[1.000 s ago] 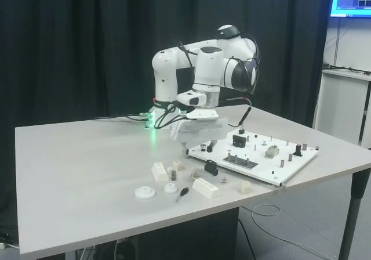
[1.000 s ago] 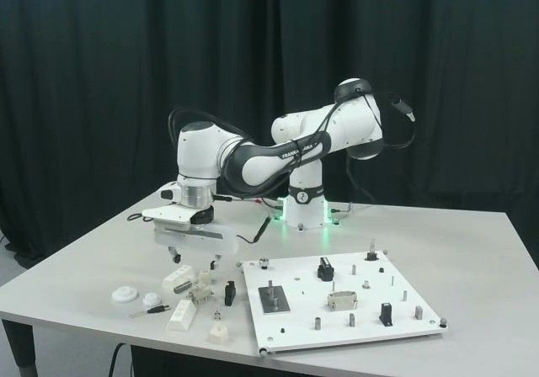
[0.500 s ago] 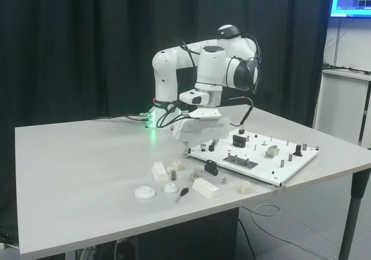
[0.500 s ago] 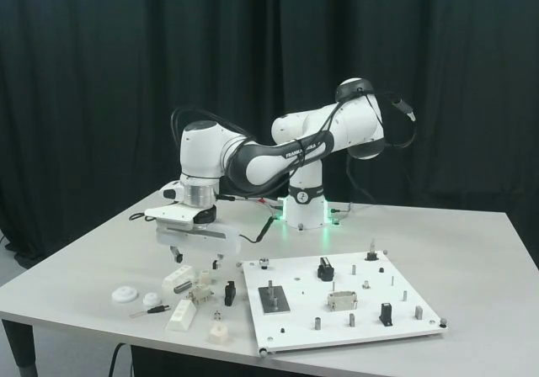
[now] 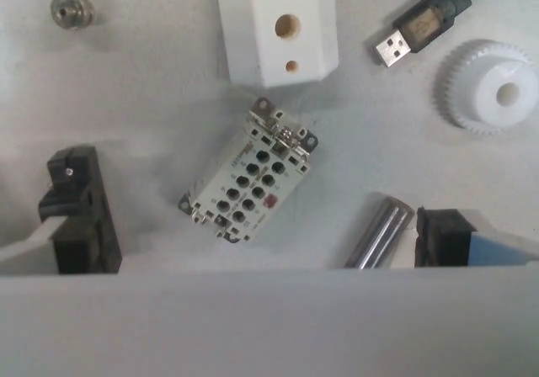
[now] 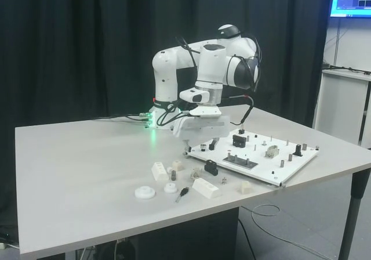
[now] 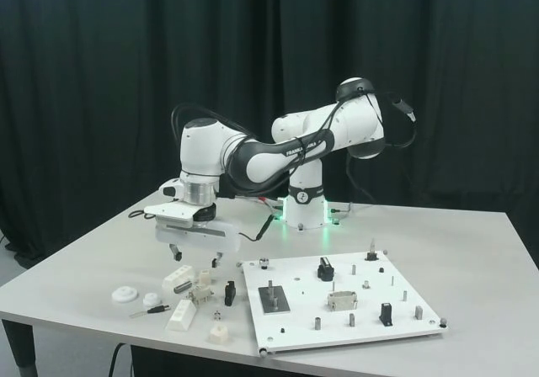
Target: Remove square peg 1.
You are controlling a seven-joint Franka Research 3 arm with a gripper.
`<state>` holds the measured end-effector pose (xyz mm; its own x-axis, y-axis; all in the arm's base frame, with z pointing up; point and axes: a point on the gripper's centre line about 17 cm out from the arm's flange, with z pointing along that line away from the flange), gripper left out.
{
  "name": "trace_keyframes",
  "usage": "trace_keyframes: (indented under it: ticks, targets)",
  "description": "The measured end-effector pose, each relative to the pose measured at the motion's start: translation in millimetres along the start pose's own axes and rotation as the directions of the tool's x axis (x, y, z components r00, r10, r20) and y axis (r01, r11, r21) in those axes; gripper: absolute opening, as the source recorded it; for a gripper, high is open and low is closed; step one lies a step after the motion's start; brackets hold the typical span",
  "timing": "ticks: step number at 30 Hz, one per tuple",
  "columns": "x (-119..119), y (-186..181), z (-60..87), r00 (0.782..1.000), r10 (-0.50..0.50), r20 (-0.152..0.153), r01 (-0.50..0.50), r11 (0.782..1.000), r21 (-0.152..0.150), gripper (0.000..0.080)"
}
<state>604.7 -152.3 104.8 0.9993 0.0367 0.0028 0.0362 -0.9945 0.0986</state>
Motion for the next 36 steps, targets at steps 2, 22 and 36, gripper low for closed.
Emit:
trace_keyframes:
  ticks: [2,22,36]
  targets:
    - [0.2,0.1,-0.3,1.000,0.001,0.000,-0.001,1.000,0.000,0.0800]
    - [0.6,0.1,-0.7,1.000,0.003,-0.001,-0.003,1.000,-0.001,0.0800]
    - [2.4,-1.0,-1.4,1.000,0.005,-0.002,-0.005,1.000,-0.001,0.0800]
